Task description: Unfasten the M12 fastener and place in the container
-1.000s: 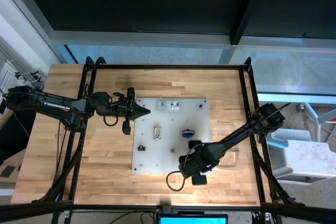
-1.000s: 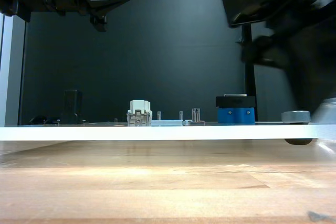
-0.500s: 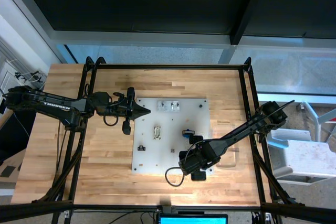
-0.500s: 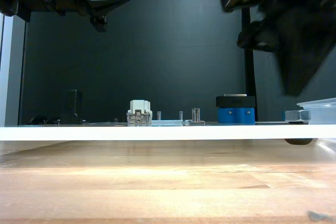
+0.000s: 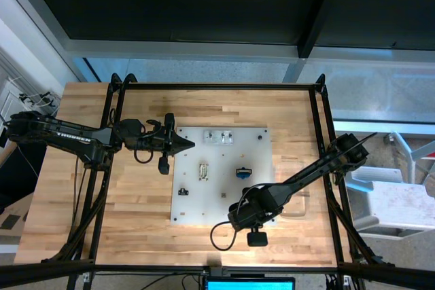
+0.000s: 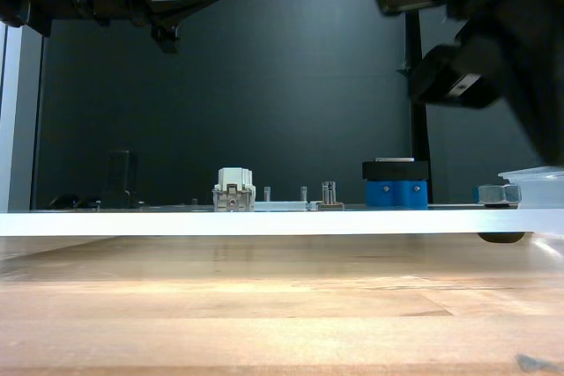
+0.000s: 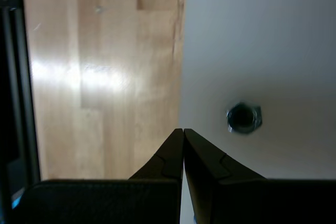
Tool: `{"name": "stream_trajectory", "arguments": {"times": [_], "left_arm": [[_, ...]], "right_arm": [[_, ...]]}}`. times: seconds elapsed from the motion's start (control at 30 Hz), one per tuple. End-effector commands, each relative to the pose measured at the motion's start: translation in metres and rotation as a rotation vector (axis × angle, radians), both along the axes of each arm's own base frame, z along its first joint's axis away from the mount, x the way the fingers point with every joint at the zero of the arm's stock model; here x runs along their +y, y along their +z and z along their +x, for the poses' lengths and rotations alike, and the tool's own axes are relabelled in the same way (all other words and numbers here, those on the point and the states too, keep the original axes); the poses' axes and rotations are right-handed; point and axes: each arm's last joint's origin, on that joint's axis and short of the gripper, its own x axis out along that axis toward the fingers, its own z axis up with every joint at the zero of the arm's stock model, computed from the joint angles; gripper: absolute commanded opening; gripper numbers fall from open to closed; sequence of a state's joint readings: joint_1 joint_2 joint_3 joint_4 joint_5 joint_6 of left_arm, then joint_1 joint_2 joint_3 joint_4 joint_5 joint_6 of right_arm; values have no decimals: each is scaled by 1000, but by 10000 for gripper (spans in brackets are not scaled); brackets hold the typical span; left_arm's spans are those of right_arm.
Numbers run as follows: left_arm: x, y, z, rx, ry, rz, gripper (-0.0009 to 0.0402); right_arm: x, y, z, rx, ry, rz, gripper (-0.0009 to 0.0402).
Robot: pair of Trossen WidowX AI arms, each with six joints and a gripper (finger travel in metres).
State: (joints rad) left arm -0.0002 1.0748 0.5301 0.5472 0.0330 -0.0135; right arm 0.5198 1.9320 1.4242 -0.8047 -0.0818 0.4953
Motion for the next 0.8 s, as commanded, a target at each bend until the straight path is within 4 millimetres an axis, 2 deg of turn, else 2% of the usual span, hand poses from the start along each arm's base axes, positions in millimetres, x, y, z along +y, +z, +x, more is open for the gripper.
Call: {"name": "stream_trajectory", "arguments": {"times": [0.03,0.8], "left_arm": [[0,0,0,1,0,0,0],[0,0,0,0,0,0,0]], "right_arm": [[-2,-5,0,-7,-15,-40,0],[-10,-12,-1,8,-45,-88,0]]}}
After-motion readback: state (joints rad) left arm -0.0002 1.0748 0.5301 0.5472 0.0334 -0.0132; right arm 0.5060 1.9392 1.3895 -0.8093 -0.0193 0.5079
